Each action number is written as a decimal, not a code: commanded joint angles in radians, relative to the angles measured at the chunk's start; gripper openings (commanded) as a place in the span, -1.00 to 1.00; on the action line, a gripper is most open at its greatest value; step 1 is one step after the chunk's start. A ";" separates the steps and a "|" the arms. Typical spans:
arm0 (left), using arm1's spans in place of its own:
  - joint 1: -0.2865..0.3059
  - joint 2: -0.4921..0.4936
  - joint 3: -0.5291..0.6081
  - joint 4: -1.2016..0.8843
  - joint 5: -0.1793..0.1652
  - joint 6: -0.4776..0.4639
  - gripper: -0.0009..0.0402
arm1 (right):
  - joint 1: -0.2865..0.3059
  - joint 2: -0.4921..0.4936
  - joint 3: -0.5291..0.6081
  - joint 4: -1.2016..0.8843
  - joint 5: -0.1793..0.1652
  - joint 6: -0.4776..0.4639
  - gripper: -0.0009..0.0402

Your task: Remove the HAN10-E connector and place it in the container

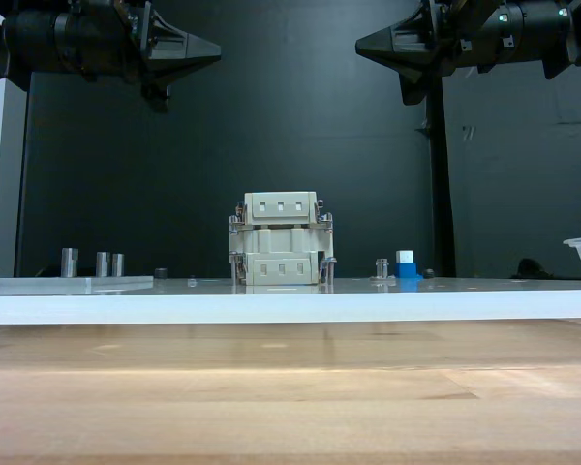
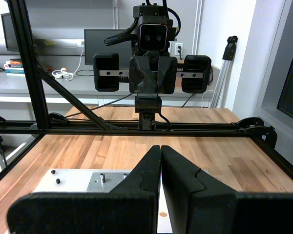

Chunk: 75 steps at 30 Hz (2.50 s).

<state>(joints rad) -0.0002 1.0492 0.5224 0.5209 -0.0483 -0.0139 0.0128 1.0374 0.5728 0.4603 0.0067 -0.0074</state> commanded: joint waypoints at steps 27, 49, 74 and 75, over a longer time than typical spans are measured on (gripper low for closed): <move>0.000 0.000 0.000 0.000 0.000 0.000 -0.96 | 0.006 0.034 0.188 -0.280 -0.011 0.106 -0.96; 0.000 0.000 0.000 0.000 0.000 0.000 -0.96 | 0.068 0.308 0.655 -0.911 0.006 0.134 -0.96; 0.000 0.000 0.000 0.000 0.000 0.000 -0.96 | 0.175 0.757 1.241 -1.501 0.030 0.212 -0.96; 0.000 0.000 0.000 0.000 0.000 0.000 -0.96 | 0.179 0.768 1.255 -1.509 0.030 0.218 -0.96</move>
<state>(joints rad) -0.0002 1.0489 0.5224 0.5209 -0.0486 -0.0139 0.1867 1.7912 1.8107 -1.0393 0.0357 0.2005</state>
